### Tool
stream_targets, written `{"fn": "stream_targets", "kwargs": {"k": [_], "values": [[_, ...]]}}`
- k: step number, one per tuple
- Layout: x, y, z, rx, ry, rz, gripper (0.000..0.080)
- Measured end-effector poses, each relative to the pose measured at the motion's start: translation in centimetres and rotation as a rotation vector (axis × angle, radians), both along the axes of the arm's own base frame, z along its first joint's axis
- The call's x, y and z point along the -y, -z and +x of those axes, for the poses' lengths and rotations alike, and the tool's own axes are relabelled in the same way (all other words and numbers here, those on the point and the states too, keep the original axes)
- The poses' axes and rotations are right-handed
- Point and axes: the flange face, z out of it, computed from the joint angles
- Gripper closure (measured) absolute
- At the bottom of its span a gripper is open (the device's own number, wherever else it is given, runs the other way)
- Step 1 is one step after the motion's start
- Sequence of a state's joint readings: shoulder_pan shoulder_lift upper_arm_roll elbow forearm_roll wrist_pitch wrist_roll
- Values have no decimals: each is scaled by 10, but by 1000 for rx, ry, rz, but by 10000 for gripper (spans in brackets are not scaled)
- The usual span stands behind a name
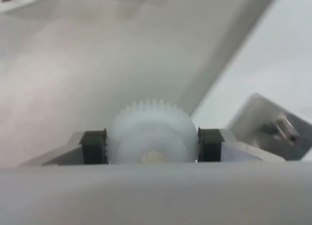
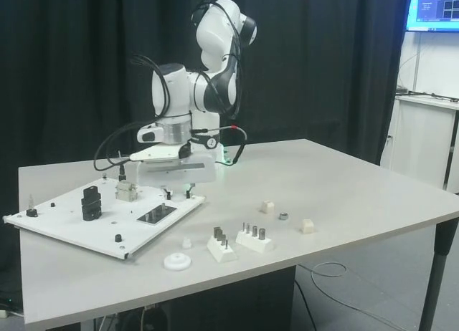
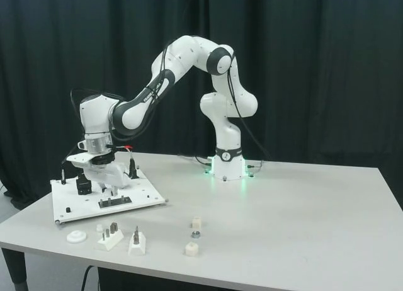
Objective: Insert medium gear.
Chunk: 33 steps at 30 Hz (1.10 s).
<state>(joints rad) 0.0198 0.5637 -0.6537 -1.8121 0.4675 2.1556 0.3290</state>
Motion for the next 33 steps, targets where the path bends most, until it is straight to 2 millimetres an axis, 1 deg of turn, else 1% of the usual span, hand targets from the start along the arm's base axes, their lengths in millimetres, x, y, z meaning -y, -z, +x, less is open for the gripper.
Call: {"fn": "stream_targets", "kwargs": {"k": [10,16,25,33], "values": [[13,-2,-11,-29,199,5,405],[22,2,-21,-46,308,8,405],[38,16,-44,-52,360,-3,405],[41,32,-58,-28,359,-34,405]]}}
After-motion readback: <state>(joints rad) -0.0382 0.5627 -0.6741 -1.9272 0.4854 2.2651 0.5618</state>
